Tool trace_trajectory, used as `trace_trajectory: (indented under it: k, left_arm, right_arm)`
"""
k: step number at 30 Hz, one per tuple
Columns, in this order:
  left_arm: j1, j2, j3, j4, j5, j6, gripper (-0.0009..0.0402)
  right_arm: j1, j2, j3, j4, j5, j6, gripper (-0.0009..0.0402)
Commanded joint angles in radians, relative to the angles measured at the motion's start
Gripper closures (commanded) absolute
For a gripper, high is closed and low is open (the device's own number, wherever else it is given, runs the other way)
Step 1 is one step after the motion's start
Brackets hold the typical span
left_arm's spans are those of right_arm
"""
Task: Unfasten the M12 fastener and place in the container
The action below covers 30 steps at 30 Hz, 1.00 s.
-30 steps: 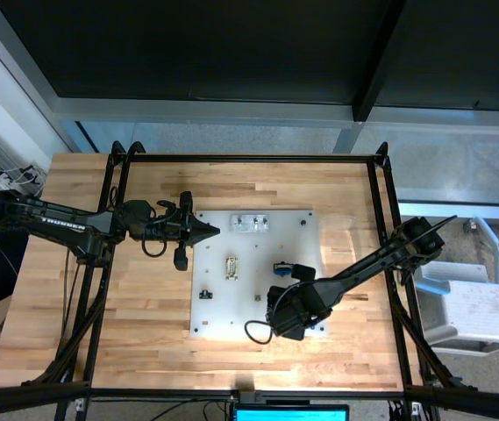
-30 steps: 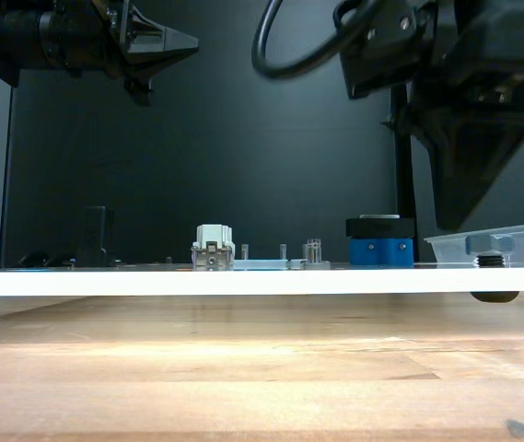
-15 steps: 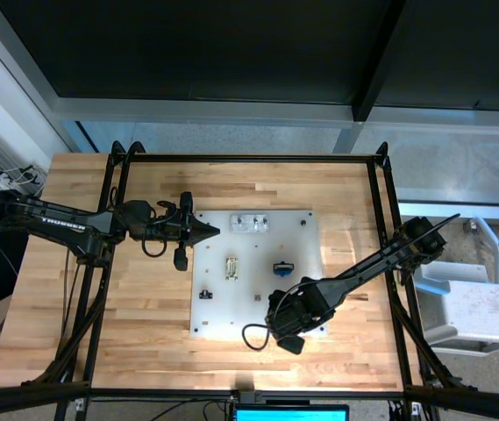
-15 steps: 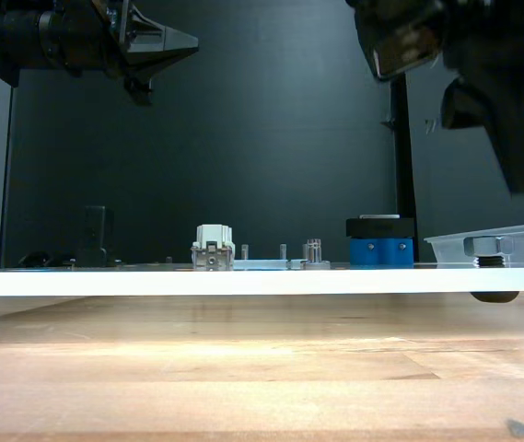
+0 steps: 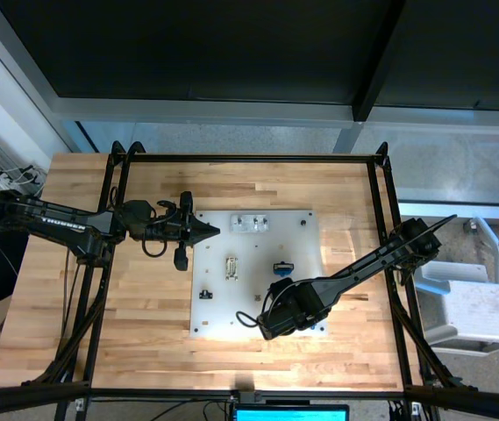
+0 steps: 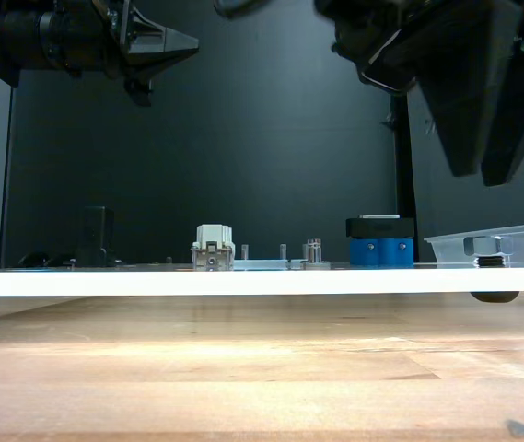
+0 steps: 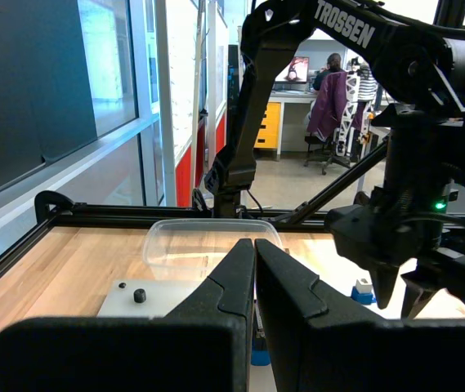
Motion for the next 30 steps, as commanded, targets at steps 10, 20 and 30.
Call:
trace_trajectory:
  k: [10,20,30]
  left_arm:
    - [0.000,0.000,0.000,0.000,0.000,0.000,0.0393]
    - [0.000,0.000,0.000,0.000,0.000,0.000,0.0393]
    - [0.000,0.000,0.000,0.000,0.000,0.000,0.0393]
  right_arm:
    - [-0.003,0.063,0.000,0.058,-0.033,0.155,0.0147]
    - [-0.017,0.096,-0.004,0.063,-0.033,0.182,0.0155]
    - [-0.033,0.103,-0.004,0.064,-0.048,0.192,0.0195]
